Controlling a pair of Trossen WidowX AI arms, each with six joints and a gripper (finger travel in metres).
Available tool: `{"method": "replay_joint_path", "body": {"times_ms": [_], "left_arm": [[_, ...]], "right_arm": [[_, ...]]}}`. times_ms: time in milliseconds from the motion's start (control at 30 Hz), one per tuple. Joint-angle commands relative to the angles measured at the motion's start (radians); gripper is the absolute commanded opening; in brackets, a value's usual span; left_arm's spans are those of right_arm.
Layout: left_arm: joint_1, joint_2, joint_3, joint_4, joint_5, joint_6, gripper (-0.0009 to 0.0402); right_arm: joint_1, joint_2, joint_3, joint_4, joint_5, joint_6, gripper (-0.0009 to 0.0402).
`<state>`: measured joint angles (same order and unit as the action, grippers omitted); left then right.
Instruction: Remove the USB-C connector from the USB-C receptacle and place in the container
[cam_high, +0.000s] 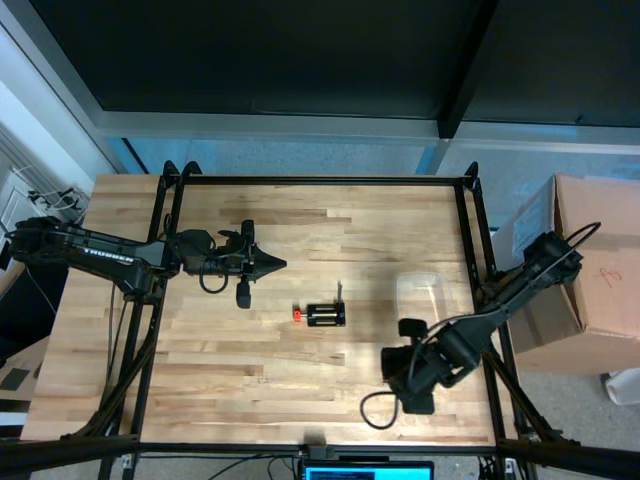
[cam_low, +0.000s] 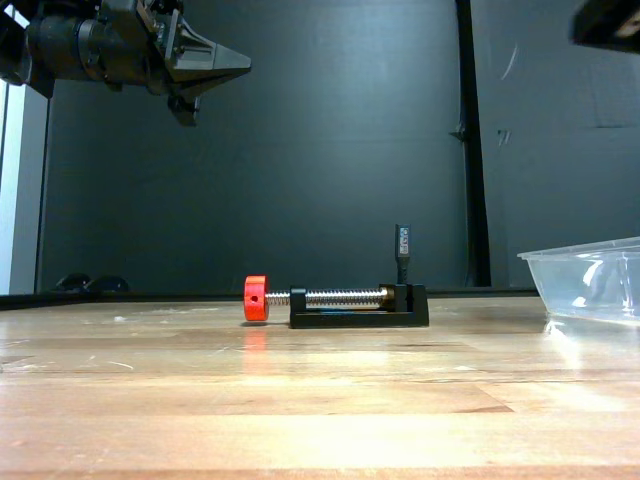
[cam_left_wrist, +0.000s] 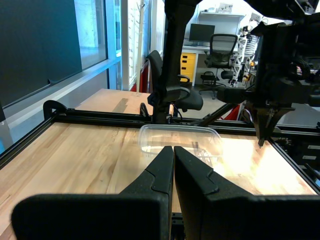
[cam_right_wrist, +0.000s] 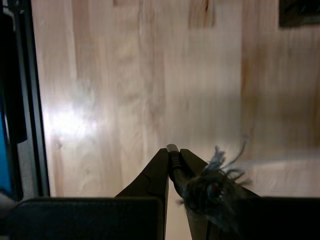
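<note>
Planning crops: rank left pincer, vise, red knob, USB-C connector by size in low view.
Left pincer, high at left
vise
red knob and USB-C connector, seated upright, look alike
Right pincer: above table's near right

You have the clamp (cam_high: 325, 316) at the middle of the table (cam_high: 250, 360), the USB-C connector (cam_low: 402, 243) standing upright in the USB-C receptacle (cam_low: 403, 289) at its right end, and the container (cam_high: 420, 290) on the table to its right, slightly farther back. The left gripper (cam_high: 278, 264) hangs above the table left of and behind the clamp; the right gripper (cam_right_wrist: 172, 151) hangs over the near right part, before the container.
</note>
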<state>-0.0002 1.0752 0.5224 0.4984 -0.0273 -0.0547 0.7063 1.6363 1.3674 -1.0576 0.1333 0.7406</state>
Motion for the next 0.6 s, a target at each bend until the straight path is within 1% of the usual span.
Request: {"method": "replay_joint_path", "body": {"times_ms": [33,300,600], "left_arm": [[0.0,0.0,0.0,0.0,0.0,0.0,0.0],[0.0,0.0,0.0,0.0,0.0,0.0,0.0],[0.0,0.0,0.0,0.0,0.0,0.0,0.0]], "right_arm": [[0.035,-0.023,-0.035,0.0,0.006,0.069,0.0],[0.109,-0.071,-0.116,0.0,0.006,0.198,0.0],[0.177,-0.085,-0.159,0.0,0.005,0.275,0.0]]}}
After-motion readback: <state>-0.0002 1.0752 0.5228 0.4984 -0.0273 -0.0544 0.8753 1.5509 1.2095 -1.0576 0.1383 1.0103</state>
